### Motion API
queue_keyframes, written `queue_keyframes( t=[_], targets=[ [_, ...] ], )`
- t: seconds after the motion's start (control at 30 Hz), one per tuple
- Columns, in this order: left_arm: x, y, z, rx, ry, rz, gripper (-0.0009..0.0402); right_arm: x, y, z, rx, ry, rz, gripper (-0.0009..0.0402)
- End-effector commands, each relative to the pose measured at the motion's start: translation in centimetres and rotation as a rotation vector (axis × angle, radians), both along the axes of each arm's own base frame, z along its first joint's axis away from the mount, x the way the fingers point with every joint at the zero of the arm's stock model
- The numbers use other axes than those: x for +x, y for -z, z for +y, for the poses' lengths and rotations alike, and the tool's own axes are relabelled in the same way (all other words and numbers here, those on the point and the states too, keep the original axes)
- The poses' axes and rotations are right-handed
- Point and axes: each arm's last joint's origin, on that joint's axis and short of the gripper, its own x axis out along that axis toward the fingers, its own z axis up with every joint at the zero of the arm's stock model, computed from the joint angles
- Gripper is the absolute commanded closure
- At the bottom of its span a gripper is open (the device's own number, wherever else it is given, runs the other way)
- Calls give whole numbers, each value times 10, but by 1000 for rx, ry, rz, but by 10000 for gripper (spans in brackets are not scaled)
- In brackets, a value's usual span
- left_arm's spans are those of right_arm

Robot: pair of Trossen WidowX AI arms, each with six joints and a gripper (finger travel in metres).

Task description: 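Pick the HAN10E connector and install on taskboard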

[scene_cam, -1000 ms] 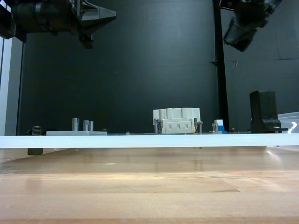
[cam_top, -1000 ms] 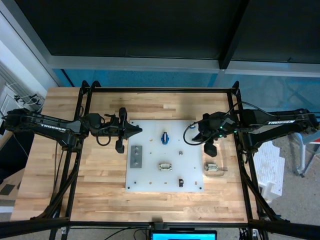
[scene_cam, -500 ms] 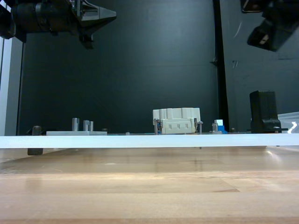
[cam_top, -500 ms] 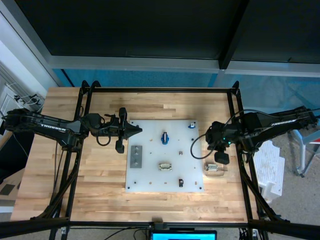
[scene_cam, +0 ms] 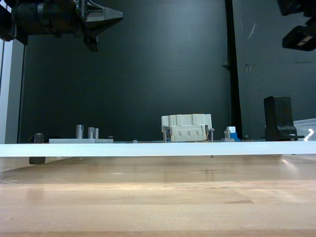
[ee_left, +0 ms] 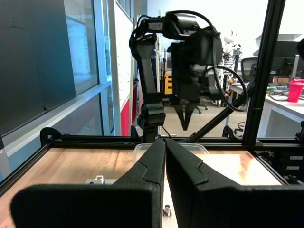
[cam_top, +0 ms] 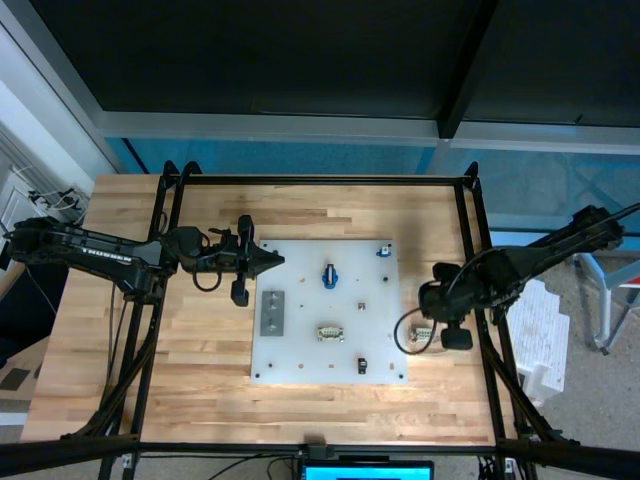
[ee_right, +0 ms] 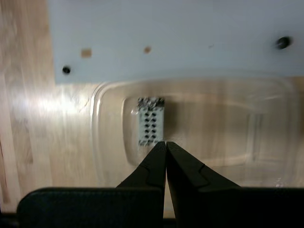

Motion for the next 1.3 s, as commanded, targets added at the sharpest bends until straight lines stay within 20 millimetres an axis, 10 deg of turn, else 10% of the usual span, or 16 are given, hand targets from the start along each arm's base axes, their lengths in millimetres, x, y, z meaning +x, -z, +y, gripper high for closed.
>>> queue_keyframes(
  t=[0.03,0.23,0.77,1.3],
  targets=[
    [0,0,0,0,0,0,392,3,5,4,-19,4,28,393],
    [0,0,0,0,0,0,392,5,12,9,-75,9,52,362],
    [0,0,0,0,0,0,392,4,35,18,-92,15,46,118],
    [0,0,0,0,0,0,392,6,74,25,-82,10,37,118]
  ],
)
